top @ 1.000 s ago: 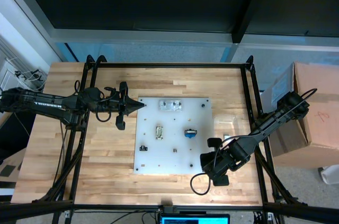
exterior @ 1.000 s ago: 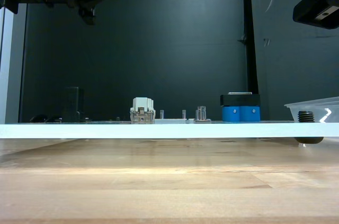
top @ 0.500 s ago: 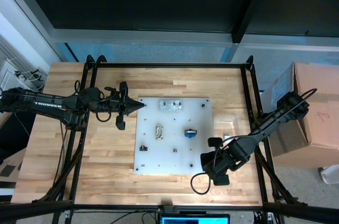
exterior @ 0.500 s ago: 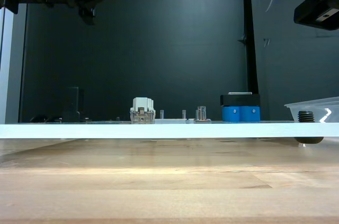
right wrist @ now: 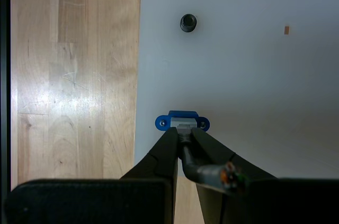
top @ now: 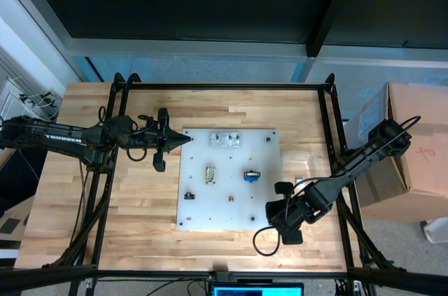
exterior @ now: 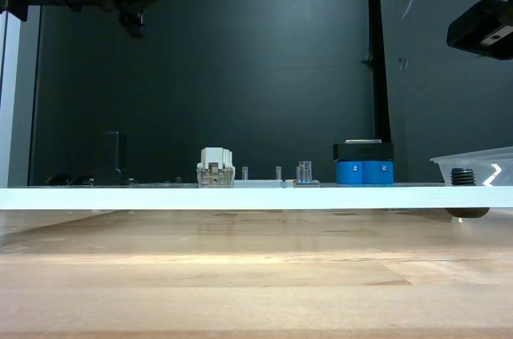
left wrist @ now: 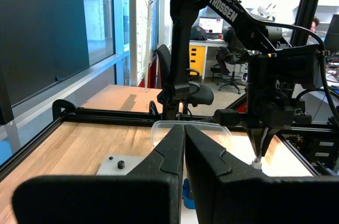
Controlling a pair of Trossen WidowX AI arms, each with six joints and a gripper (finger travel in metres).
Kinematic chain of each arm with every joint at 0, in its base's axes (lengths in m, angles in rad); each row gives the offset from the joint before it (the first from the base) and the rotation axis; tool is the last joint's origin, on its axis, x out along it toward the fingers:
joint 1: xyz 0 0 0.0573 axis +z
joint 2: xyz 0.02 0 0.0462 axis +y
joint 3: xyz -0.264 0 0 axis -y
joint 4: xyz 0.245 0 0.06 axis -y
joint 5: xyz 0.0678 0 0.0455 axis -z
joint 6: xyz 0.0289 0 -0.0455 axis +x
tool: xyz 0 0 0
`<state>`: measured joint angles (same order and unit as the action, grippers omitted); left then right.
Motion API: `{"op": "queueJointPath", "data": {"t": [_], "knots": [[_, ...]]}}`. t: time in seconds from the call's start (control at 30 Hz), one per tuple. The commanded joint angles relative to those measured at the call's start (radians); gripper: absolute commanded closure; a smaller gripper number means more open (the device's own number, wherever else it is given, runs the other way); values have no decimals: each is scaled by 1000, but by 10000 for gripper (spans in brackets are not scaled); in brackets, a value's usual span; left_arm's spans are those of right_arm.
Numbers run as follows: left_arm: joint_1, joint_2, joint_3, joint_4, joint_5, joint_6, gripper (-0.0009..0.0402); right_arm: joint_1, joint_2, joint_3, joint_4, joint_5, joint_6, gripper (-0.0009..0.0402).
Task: Pick the RJ45 connector and install on the taskboard
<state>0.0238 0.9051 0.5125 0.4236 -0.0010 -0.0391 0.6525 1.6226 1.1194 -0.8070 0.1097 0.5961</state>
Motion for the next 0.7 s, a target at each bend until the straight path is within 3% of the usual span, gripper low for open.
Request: {"op": "queueJointPath", "data": {"t": [0.03, 0.37, 0.7], "knots": [[0, 0, 0, 0, 0, 0, 393, 0, 6, -4, -3, -6, 1, 393], [0, 0, 0, 0, 0, 0, 393, 0, -11, 7, -5, -6, -1, 380], [0, 0, 0, 0, 0, 0, 393, -1, -21, 43, -37, 2, 2, 257]]}}
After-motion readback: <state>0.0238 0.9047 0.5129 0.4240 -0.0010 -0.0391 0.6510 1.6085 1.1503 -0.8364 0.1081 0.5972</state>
